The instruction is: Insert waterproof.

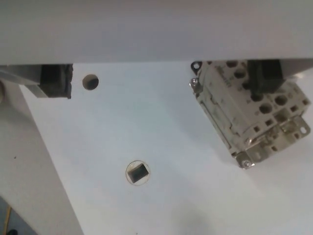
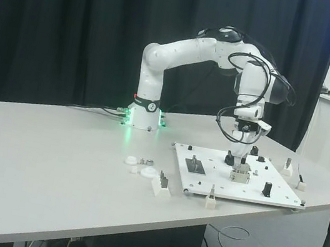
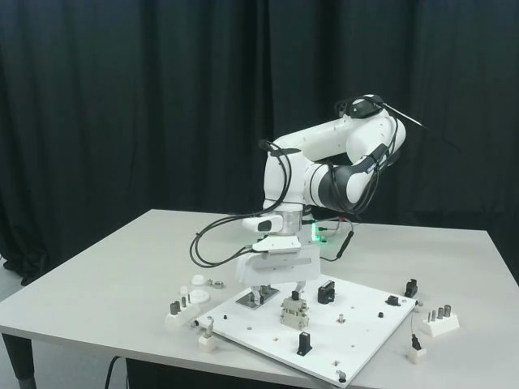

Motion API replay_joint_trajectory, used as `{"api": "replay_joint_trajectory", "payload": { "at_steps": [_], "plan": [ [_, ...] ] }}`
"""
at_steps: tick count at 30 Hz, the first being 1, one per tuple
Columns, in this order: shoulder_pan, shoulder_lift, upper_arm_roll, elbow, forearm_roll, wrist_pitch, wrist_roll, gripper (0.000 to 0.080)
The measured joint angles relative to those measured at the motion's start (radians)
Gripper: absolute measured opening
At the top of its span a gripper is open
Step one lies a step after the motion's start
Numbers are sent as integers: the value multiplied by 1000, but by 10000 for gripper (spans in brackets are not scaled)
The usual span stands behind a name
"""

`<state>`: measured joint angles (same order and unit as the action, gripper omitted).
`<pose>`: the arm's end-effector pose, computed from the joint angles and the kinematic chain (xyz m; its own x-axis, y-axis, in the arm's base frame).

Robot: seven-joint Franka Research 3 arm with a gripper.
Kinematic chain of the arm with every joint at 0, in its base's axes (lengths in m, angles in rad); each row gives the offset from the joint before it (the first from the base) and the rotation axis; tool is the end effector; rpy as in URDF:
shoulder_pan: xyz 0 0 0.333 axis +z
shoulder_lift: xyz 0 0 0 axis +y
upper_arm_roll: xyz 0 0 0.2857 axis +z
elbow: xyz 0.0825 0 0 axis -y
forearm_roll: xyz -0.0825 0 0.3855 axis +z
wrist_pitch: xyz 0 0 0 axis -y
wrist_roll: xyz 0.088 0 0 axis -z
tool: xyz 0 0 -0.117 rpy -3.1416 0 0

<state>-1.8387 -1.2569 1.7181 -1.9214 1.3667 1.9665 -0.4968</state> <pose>0.6056 0.0552 0.2364 0.9842 -0.0791 0.1585 -0.0854 -0.9958 0.0333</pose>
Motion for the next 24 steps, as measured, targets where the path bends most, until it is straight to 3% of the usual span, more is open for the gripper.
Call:
{"api": "replay_joint_trajectory", "payload": {
  "at_steps": [24],
  "plan": [
    [0, 0, 3, 4, 0, 6, -9, 800]
  ]
}}
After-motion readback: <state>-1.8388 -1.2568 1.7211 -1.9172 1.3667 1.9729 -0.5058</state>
